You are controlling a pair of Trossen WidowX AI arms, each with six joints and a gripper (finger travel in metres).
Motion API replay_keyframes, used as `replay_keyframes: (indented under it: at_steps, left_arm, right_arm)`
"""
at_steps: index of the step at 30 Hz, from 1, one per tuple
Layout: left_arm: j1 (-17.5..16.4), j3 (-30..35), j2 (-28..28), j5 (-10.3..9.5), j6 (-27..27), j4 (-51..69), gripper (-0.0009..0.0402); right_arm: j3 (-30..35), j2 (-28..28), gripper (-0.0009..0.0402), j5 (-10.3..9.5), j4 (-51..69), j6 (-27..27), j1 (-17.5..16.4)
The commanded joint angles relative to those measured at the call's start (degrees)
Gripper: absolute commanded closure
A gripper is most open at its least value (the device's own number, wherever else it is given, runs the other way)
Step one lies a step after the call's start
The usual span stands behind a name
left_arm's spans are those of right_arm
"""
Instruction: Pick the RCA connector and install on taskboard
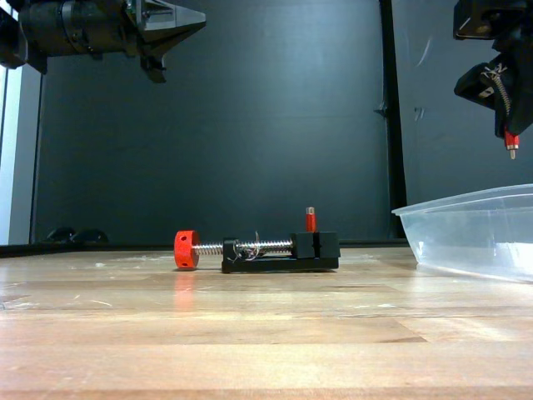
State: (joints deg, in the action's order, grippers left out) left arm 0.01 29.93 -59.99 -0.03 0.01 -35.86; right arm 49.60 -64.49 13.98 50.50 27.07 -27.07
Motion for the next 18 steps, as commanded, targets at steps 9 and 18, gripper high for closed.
replay_keyframes:
  at_steps: [9,18]
  left_arm:
    - [0.0,0.0,0.0,0.0,0.0,0.0,0.0393]
    - [0.0,0.0,0.0,0.0,0.0,0.1,0.0393]
  right_arm:
    - [5.2,-6.8,0.0393,-0.26,-2.2,-5.4,4.7]
    - [9.4,-13.3,0.0393,-2.14,-7.0,-8.3,8.1]
